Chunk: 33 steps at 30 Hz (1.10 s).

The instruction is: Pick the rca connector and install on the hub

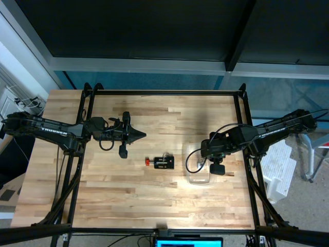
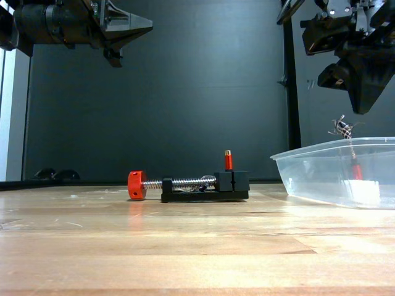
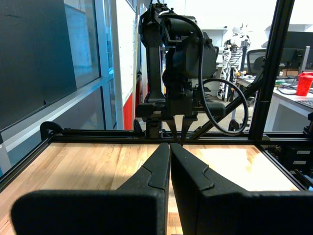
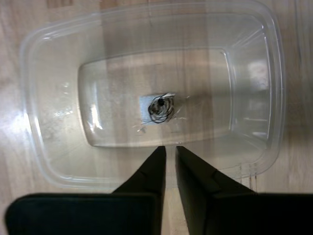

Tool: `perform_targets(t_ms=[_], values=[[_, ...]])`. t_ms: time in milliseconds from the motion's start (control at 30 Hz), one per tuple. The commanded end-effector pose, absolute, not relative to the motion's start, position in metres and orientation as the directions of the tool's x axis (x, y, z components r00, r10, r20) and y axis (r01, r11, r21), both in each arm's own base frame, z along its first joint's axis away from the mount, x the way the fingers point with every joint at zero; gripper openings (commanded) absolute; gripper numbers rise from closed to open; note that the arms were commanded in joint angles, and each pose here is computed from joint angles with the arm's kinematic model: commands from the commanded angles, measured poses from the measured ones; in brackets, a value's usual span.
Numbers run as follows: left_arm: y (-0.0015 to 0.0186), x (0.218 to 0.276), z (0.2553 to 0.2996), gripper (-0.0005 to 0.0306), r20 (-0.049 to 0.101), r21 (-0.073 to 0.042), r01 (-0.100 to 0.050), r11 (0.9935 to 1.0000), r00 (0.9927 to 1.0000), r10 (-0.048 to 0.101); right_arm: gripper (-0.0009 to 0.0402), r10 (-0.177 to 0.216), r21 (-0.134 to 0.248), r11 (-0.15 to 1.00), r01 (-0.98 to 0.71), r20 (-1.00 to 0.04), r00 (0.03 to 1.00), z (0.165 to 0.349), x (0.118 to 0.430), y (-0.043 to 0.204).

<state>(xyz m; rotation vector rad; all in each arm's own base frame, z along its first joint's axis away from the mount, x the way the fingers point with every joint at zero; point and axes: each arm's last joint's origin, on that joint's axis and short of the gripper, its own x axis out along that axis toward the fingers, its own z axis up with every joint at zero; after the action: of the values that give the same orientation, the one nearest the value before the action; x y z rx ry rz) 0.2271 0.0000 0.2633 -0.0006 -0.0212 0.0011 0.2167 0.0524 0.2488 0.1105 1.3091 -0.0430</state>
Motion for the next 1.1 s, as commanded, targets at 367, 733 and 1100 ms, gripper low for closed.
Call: perform_targets(t_ms=[367, 733, 1100], values=[[0.0000, 0.2271, 0.2632, 0.0000, 0.021, 0.000, -0.001, 1.00000, 0.99978, 0.001, 0.0205, 0.014, 0.042, 0.989, 0.139, -0.981, 0.193, 0.232, 0.228, 0.057], [0.0000, 0.2271, 0.2632, 0.0000, 0.021, -0.001, -0.001, 1.00000, 0.99978, 0.001, 0.0210, 0.014, 0.038, 0.990, 0.132, -0.983, 0.183, 0.225, 0.234, 0.059], [0.0001, 0.2271, 0.2632, 0.0000, 0.021, 0.000, -0.001, 1.00000, 0.99978, 0.001, 0.0209, 0.014, 0.036, 0.993, 0.114, -0.983, 0.185, 0.218, 0.240, 0.064]])
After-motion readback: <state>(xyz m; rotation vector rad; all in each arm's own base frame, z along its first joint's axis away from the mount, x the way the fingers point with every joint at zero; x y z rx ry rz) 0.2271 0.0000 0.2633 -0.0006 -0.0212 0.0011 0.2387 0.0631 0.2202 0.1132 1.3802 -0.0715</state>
